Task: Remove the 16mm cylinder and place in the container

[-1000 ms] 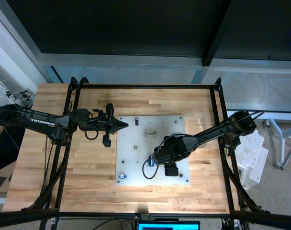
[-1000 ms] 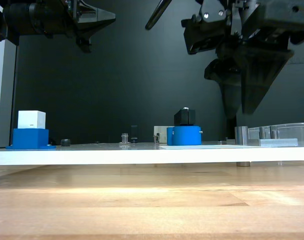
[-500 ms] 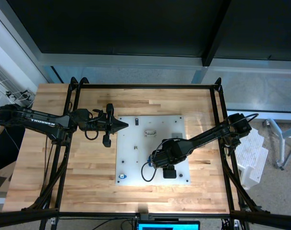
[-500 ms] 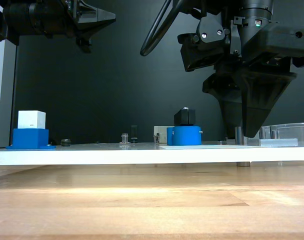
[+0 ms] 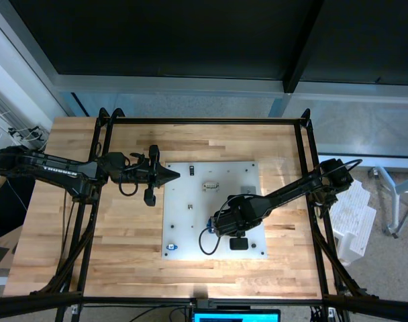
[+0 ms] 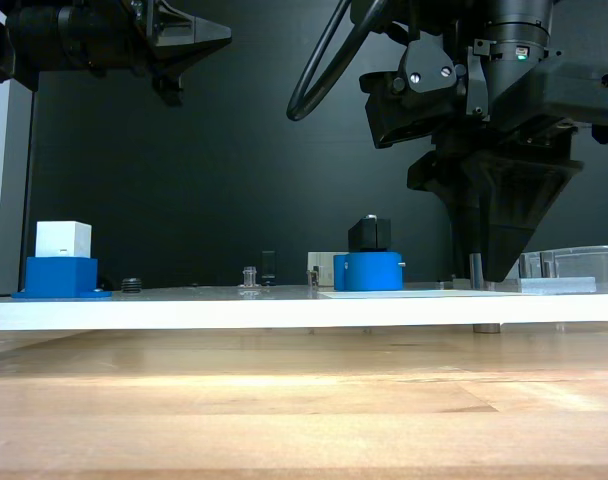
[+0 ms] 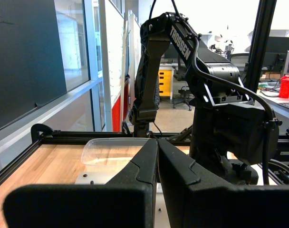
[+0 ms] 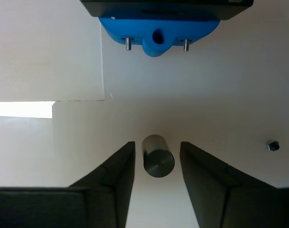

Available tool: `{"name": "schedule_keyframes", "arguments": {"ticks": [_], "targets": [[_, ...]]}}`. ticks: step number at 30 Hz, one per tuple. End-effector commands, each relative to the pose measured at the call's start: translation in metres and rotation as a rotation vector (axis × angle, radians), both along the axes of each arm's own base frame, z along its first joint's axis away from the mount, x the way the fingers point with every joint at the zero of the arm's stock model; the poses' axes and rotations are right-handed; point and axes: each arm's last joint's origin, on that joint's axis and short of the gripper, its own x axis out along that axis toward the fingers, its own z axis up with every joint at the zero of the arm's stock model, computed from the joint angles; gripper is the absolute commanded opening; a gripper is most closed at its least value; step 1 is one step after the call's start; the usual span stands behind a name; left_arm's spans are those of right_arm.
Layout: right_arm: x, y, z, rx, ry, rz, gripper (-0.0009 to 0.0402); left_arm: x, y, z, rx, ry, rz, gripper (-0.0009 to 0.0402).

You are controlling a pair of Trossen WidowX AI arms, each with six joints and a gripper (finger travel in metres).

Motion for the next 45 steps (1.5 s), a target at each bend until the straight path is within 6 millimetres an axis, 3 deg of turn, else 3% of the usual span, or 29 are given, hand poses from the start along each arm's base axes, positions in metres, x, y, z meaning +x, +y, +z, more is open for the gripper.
{"name": "schedule_keyframes", "arguments": {"ticks": [1, 15, 35, 45], "targets": [[0.000, 0.000, 0.001, 0.002, -0.003, 0.000, 0.0091, 0.000, 0.000, 0.000, 0.000, -0.001, 0.000, 0.0000], [-0.002, -0.001, 0.008, 0.008, -0.019, -0.001, -0.0001, 0.000, 0.000, 0.000, 0.000, -0.001, 0.000, 0.0000], [-0.032, -0.022, 0.072, 0.044, -0.133, -0.032, 0.0004, 0.000, 0.000, 0.000, 0.000, -0.001, 0.000, 0.0000], [-0.069, -0.045, 0.092, 0.052, -0.205, -0.072, 0.0004, 0.000, 0.000, 0.000, 0.000, -0.001, 0.000, 0.0000]]}}
